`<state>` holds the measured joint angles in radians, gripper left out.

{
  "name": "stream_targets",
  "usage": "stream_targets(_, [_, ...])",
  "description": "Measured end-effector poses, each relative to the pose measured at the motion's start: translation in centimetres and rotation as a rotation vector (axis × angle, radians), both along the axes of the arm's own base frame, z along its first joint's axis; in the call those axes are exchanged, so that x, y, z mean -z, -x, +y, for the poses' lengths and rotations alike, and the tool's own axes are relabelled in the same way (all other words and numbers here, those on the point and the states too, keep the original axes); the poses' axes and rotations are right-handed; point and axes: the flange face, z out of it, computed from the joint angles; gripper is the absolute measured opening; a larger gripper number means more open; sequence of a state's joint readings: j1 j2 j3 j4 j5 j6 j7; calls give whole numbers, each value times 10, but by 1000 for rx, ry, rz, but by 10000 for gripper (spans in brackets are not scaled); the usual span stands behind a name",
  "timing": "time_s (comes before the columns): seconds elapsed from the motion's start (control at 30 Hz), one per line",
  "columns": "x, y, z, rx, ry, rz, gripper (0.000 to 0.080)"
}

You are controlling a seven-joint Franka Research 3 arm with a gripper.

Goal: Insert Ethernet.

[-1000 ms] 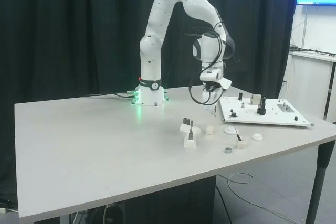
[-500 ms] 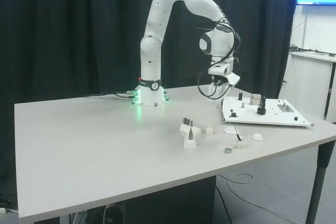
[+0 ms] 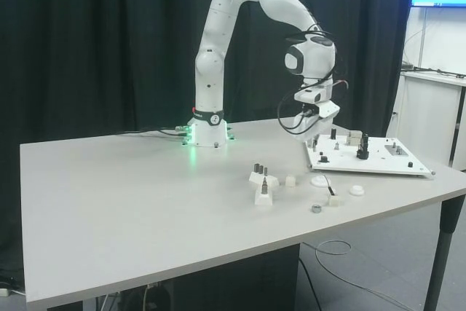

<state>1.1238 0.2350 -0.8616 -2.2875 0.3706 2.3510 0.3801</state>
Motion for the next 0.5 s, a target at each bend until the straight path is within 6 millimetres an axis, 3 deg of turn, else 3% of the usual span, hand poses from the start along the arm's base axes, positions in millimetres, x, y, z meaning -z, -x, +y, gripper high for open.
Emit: stream_targets(0.5, [7, 12, 30, 143, 14, 44, 105])
